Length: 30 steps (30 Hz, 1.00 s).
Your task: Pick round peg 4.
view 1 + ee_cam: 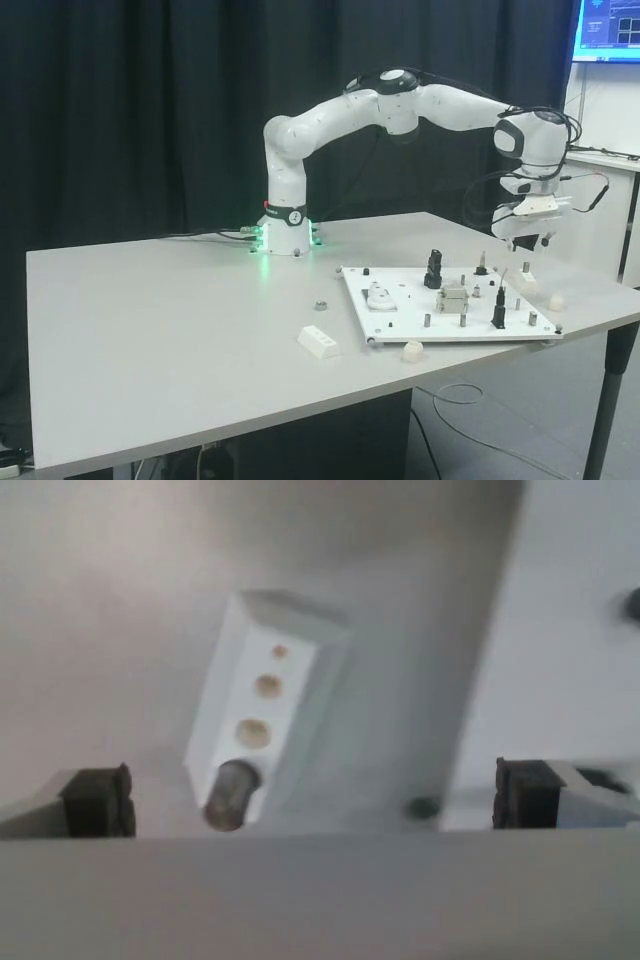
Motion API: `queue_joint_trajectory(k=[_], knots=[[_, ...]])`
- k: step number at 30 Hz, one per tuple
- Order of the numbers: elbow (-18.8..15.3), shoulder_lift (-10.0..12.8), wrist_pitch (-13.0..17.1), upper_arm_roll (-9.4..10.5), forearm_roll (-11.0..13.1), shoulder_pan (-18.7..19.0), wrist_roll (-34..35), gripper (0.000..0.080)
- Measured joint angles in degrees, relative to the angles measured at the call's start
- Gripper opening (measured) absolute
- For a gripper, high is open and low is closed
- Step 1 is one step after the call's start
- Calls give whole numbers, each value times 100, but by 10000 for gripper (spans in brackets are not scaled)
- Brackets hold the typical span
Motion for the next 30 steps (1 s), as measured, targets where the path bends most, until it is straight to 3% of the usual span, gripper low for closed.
queue_joint_trajectory(k=[18,30], knots=[[-18,-40,874,640,-283,538,678,800],[-66,-43,1309,915,-607,706,971,800]])
